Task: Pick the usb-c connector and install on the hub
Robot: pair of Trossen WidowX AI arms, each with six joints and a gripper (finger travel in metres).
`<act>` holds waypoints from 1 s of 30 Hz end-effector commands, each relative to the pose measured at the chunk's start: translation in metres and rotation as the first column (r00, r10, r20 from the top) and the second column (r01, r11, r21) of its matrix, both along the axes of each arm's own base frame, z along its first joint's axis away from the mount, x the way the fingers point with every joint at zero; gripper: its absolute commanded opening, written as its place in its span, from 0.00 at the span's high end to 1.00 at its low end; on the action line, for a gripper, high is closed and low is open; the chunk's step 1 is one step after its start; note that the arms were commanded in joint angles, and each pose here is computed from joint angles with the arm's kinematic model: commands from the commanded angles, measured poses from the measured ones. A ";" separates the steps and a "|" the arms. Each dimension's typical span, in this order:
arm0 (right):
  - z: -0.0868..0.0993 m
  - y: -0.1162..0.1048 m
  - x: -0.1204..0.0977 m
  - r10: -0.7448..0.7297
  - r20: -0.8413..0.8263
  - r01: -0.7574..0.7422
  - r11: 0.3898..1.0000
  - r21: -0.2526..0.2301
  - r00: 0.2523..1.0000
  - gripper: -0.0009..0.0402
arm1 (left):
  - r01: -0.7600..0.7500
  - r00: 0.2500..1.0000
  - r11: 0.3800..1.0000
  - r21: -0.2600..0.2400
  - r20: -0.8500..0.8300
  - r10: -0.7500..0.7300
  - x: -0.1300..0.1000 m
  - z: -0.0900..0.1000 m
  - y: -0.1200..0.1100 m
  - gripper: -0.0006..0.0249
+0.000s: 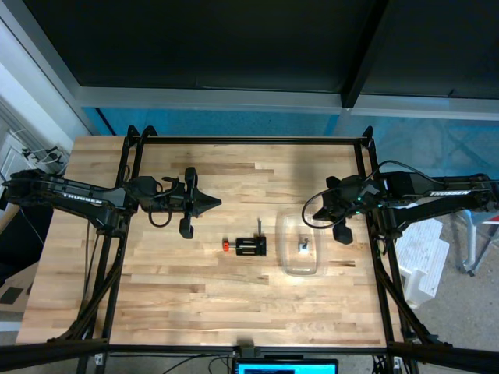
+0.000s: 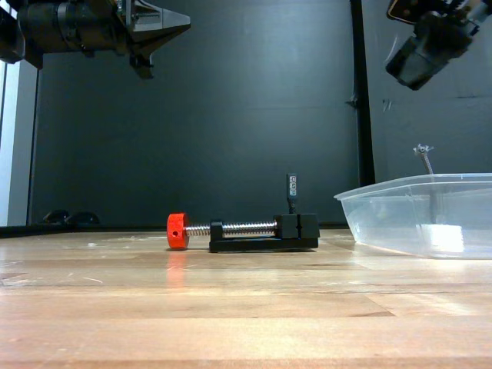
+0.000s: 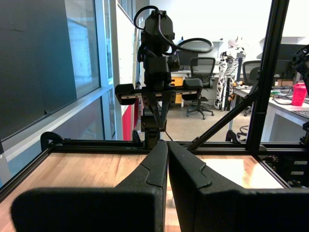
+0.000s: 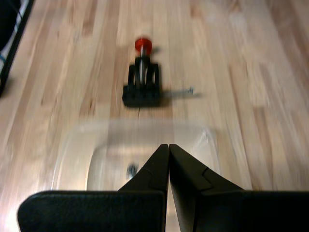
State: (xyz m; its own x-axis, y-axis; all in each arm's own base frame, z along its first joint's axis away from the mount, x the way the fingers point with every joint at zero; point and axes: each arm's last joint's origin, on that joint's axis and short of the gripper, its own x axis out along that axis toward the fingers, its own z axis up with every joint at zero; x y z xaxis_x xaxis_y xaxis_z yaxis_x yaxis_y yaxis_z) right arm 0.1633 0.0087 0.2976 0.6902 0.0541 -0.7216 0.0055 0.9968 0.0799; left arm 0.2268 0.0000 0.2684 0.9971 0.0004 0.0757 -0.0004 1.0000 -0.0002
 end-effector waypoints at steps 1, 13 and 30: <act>-0.001 0.003 -0.003 0.015 -0.059 -0.015 1.000 -0.001 0.998 0.98 | 0.000 1.000 1.000 0.000 0.000 0.000 0.000 0.000 0.000 0.98; -0.018 0.017 0.004 0.051 -0.234 -0.049 0.999 0.015 0.971 0.98 | 0.000 1.000 1.000 0.000 0.001 0.000 0.000 0.000 0.000 0.98; -0.050 0.036 0.034 -0.013 -0.396 -0.002 0.999 -0.038 0.918 0.86 | 0.000 1.000 1.000 0.000 0.000 0.000 0.000 0.000 0.000 0.98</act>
State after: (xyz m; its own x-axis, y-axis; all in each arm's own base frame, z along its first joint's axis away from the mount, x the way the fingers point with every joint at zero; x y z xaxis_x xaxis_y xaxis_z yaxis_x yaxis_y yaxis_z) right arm 0.1954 0.0438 0.2489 0.3476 0.0194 -0.9375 0.0247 0.9992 0.0298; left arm 0.2269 0.0000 0.2685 0.9971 0.0004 0.0757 -0.0004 1.0000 -0.0002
